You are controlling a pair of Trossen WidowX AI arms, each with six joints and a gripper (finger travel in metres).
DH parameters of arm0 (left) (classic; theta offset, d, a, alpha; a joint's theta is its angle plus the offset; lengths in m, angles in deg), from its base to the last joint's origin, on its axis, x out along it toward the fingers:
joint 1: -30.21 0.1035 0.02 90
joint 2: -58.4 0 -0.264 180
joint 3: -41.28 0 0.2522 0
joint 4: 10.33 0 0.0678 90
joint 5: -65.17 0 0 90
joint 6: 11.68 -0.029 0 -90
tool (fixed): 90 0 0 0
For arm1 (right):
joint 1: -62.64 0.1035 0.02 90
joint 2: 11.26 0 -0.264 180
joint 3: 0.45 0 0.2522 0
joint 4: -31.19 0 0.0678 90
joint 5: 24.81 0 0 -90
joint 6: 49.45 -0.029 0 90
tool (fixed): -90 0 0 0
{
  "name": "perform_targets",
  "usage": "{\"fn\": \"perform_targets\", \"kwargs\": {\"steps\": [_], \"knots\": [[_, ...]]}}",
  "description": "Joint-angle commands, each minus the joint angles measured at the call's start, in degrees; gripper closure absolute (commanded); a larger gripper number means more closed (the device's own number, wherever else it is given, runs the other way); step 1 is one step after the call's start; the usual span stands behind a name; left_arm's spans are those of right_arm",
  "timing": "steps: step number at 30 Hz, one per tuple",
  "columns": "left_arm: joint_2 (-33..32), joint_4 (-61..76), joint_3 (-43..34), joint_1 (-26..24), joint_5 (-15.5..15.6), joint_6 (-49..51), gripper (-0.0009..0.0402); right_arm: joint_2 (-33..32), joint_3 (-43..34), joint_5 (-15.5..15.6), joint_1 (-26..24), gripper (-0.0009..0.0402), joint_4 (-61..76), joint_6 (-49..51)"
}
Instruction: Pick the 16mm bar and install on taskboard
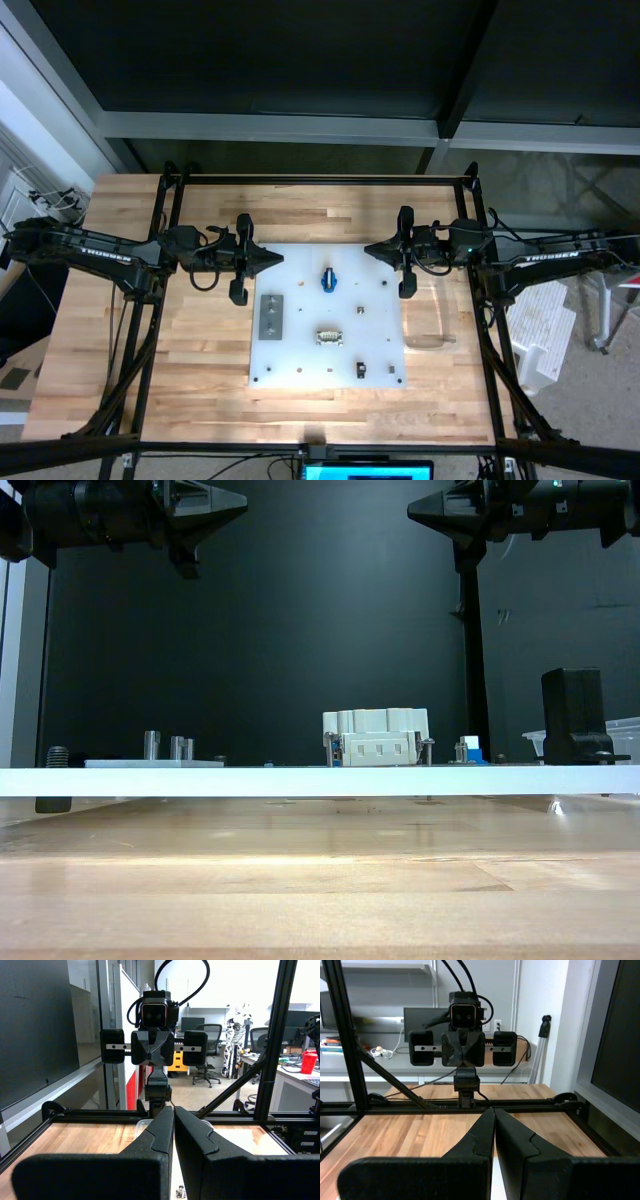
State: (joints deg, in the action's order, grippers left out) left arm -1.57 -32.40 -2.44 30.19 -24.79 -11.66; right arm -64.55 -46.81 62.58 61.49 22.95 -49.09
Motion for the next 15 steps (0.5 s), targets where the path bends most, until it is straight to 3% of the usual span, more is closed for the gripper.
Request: {"fn": "perform_targets", "kwargs": {"steps": [1, 15], "knots": [[-0.02, 0.0, 0.0, 0.02, 0.0, 0.0, 0.0393, 0.04, 0.68, -0.11, 0.0, 0.0393, -0.52, -0.2], [-0.02, 0.0, 0.0, 0.02, 0.0, 0.0, 0.0393, 0.07, 2.12, -0.31, 0.0, 0.0393, -2.73, -1.4]]}}
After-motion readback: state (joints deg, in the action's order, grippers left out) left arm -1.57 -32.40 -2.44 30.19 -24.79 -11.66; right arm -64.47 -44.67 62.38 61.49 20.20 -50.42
